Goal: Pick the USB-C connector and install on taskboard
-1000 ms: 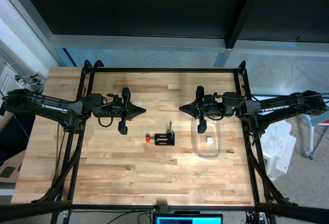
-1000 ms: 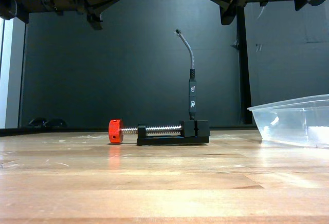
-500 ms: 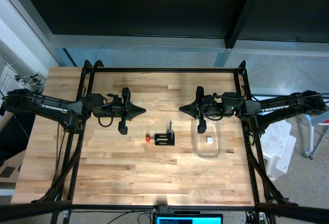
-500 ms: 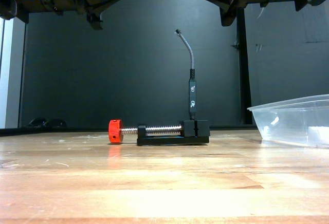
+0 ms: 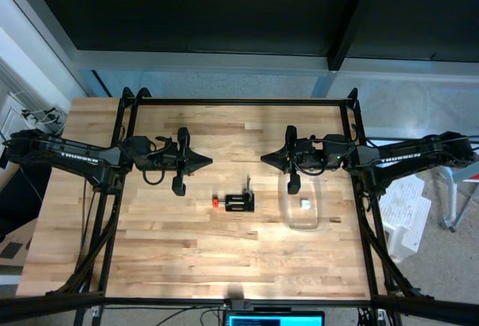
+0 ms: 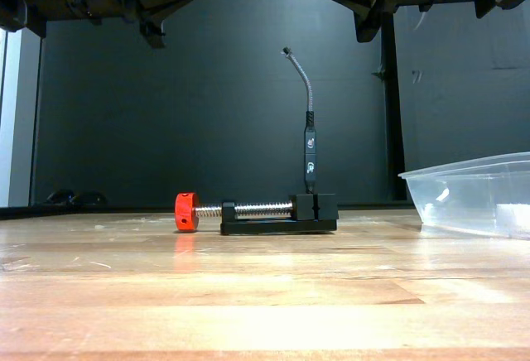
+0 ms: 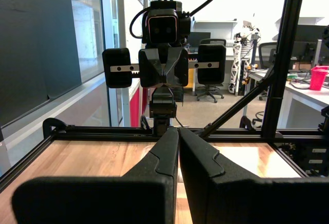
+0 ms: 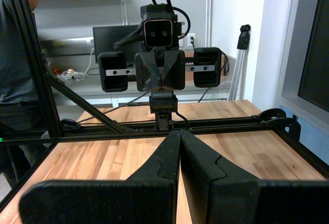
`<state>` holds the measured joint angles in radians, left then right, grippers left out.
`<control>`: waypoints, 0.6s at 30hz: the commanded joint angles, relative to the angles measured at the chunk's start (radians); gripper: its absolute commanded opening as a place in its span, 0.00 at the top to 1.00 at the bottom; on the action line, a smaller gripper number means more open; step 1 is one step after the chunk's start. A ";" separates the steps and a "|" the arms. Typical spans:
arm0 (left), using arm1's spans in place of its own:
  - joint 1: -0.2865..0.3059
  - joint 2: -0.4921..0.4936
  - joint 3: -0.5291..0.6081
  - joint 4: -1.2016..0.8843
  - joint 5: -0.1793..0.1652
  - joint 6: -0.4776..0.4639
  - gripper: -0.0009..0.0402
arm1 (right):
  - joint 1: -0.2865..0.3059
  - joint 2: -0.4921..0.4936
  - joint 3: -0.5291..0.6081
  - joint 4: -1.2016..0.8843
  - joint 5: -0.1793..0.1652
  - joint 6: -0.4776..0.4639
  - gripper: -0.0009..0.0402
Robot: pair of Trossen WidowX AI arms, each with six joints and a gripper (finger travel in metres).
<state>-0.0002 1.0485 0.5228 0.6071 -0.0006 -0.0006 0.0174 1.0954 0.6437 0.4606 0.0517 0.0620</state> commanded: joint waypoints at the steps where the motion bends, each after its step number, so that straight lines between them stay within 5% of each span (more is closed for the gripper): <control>1: 0.000 0.000 0.000 0.000 0.000 0.000 0.98 | 0.000 0.000 0.000 0.001 0.000 0.000 0.98; 18: 0.000 0.000 0.000 0.000 0.000 0.000 0.98 | 0.000 0.000 0.000 0.001 0.000 0.000 0.98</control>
